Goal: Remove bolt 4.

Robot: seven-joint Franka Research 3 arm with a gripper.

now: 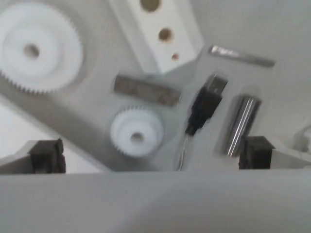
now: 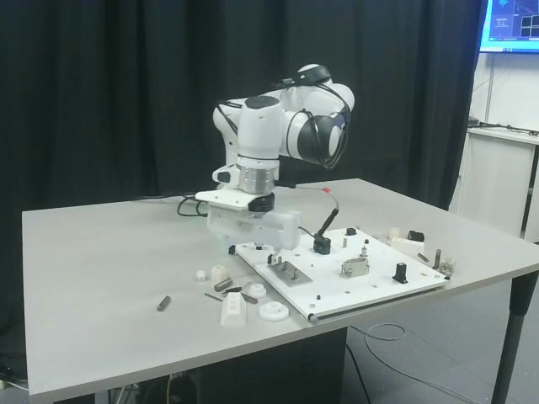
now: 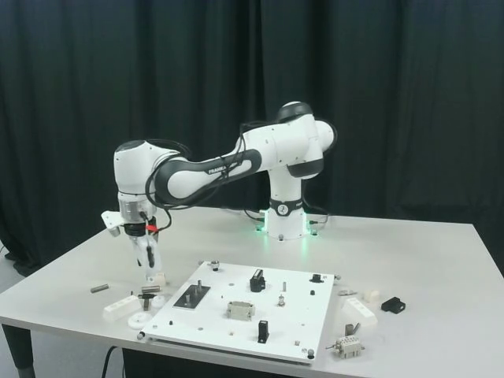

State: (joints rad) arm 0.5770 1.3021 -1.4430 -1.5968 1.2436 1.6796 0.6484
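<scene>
Two black fingertips (image 1: 46, 156) stand wide apart with nothing between them: the gripper (image 1: 150, 155) is open and empty. In the second room view, at far left a stray pin (image 3: 98, 288) lies on the grey table (image 3: 441, 260). Next, the gripper hangs low over loose parts: large white gear (image 1: 34, 48), small gear (image 1: 137, 132), USB plug (image 1: 206, 104), and a steel cylinder (image 1: 240, 126) just beside one fingertip. Is that bolt 4? Cannot tell. Further right, the white board (image 3: 205, 323) carries upright bolts (image 3: 282, 300). My read: bolt 4 either lies here already or waits on the board. Clutter crowds below, the table's front edge is near, and upward is free.
</scene>
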